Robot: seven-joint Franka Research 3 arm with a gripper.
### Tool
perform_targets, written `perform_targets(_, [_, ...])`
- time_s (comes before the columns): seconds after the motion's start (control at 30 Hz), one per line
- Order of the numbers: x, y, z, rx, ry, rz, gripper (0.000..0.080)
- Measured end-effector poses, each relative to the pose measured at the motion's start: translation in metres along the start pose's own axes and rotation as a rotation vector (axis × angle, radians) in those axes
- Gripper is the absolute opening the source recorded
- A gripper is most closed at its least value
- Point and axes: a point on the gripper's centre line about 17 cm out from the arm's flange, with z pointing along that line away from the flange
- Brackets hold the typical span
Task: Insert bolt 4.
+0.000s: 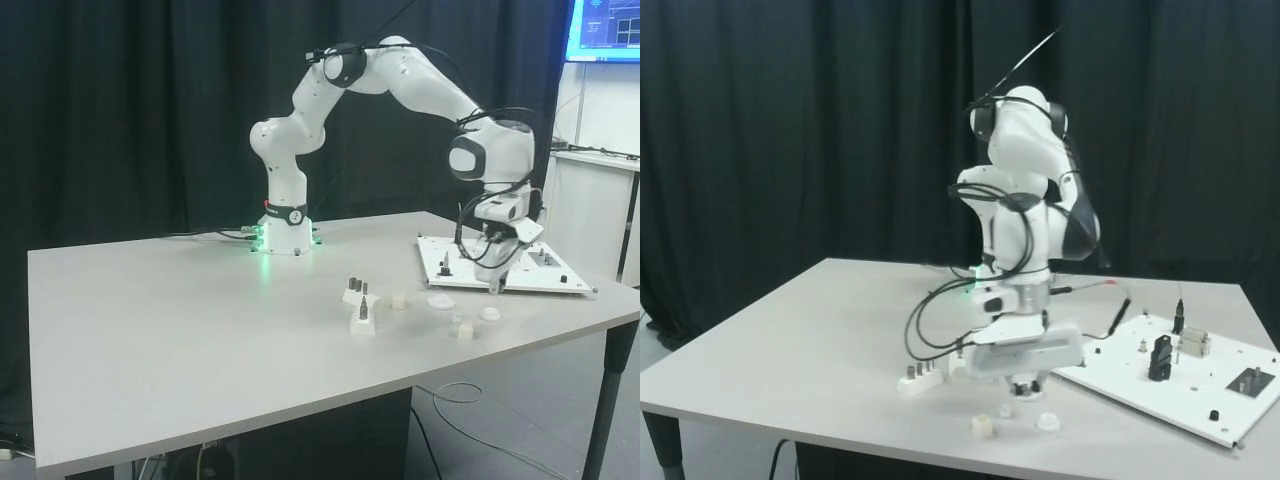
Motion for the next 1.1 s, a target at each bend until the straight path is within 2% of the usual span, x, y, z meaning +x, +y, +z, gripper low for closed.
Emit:
perform_targets(0.63, [0.027,-0.114,-0.012,0.004,0.02,0.012,0.0245])
perform_targets(1.1, [0.049,-0.2,-0.006,0.006,0.049,0.018,0.0245])
